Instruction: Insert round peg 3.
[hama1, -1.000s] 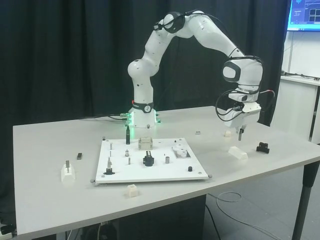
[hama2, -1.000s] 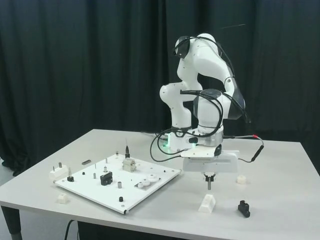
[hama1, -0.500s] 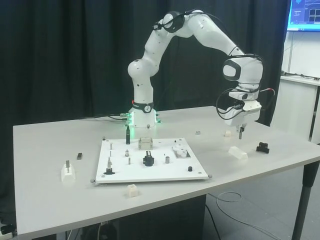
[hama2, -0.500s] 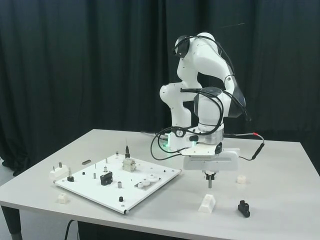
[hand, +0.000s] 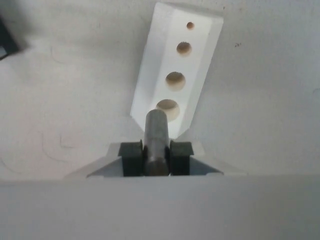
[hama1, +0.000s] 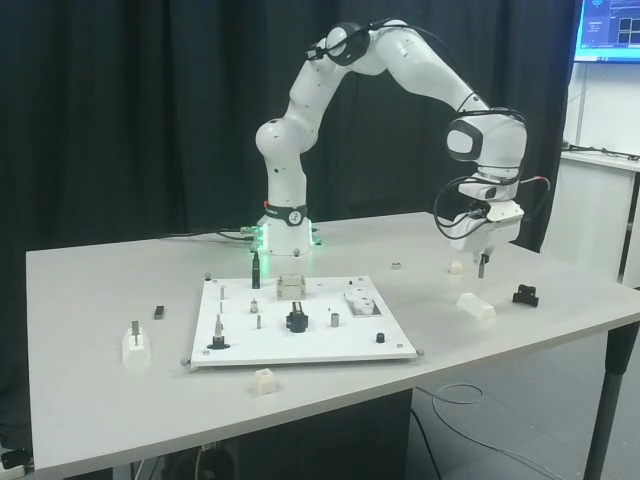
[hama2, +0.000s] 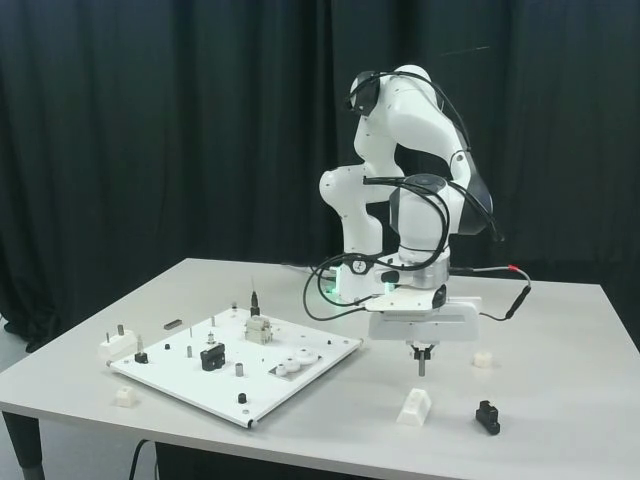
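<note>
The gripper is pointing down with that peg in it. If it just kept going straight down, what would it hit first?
Probably the white block with four holes. The peg in the gripper hangs over the block's largest hole, so the peg would get there first, though exact alignment is hard to judge.

Peg (hand: 155, 142): the upper end sits between the black pads (hand: 131, 159) and passes out of sight behind the pincer (hand: 156, 161) body.
Pincer body: in the wrist view only a blurred pale band along one edge, cut off by the picture.
Black object (hand: 6, 42): only a corner shows at the wrist picture's edge; what it is cannot be told there.
Board parts (hama1: 296, 321): in both room views the small pieces on the white board (hama2: 225, 385) are too small to name.
Monitor (hama1: 606, 30): cut off by the corner of the first room view.
Surface (hama1: 90, 400): its legs run out at the lower edge.
</note>
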